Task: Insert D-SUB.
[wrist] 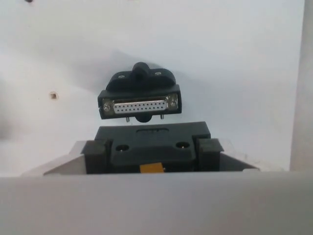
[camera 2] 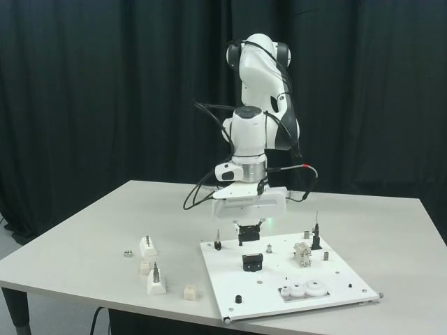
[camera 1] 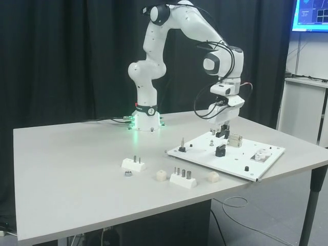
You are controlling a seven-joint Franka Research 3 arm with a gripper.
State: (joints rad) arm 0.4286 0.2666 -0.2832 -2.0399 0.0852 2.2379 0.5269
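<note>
In the wrist view my gripper point(wrist: 152, 152) is shut on a black D-SUB plug point(wrist: 151, 142), with one black finger on each side of it. Beyond it a black D-SUB socket point(wrist: 140, 98) with a white pin face stands on the white board point(wrist: 234, 58). Both room views show the gripper point(camera 1: 222, 128) point(camera 2: 246, 234) hanging a little above the board point(camera 1: 205, 156) point(camera 2: 223, 279), behind the socket point(camera 1: 221, 150) point(camera 2: 252, 262) and apart from it. The plug does not touch the socket.
The board also carries upright pegs point(camera 2: 316, 241), a small grey block point(camera 2: 302, 255) and white gears point(camera 2: 302, 287). White blocks with pins point(camera 1: 133, 163) point(camera 1: 183, 178) and small cubes point(camera 1: 161, 175) lie on the grey table point(camera 1: 66, 169) beside the board.
</note>
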